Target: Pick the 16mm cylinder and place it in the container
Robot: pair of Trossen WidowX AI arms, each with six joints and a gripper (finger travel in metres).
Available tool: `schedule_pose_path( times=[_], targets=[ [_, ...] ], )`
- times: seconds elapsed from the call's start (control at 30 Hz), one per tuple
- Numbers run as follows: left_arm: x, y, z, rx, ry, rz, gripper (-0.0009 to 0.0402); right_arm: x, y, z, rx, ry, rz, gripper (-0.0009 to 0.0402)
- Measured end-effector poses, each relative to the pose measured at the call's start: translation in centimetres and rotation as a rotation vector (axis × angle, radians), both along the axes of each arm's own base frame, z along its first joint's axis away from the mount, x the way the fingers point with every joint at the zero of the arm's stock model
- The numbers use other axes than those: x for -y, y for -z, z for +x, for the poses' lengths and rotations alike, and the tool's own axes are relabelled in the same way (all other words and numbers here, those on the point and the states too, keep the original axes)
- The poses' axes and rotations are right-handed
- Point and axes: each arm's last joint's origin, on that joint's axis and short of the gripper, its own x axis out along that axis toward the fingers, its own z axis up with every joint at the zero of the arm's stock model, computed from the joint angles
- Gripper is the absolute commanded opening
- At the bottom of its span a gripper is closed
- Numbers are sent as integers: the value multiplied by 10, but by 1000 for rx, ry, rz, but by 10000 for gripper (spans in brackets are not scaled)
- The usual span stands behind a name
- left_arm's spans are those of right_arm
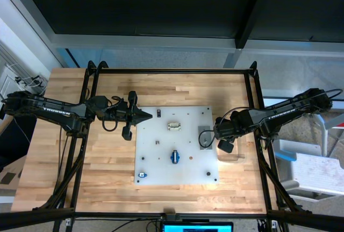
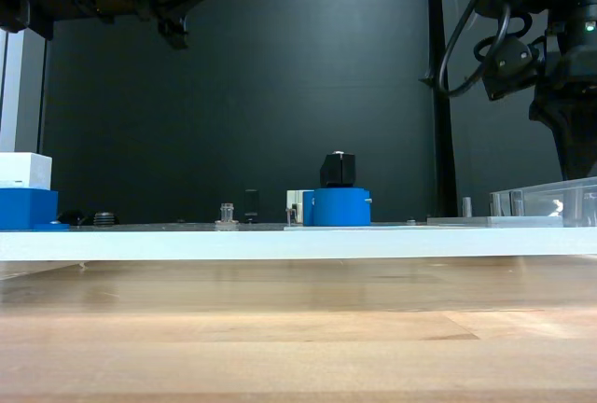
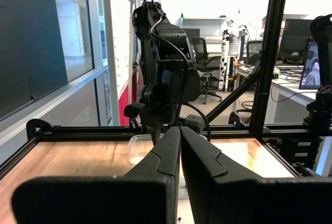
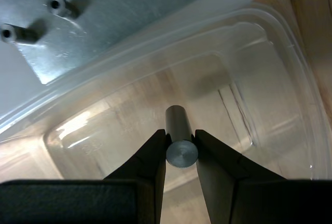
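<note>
The right tool is closed on the short silvery-grey metal cylinder. Its two dark fingers pinch the peg's sides, and the flat round end faces the wrist camera. The cylinder hangs over the inside of the clear rectangular plastic tub; whether it touches the tub's floor cannot be told. From above, the tool hides the peg completely and covers much of the tub, which lies on the wooden tabletop just beside the right edge of the white board. In the low view the tub is cut off at the frame's edge. A grey metal plate with two small pegs sits just beside the tub. The left tool has its fingers pressed together with nothing between them, and it hovers high over the board's left edge.
</note>
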Motion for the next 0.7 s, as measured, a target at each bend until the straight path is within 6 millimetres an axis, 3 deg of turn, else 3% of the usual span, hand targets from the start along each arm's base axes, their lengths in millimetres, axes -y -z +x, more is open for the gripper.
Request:
schedule_pose_path(
  times=[0.7],
  targets=[
    [0,0,0,0,0,0,0,-2,10,2,41,24,-1,22]
  ],
)
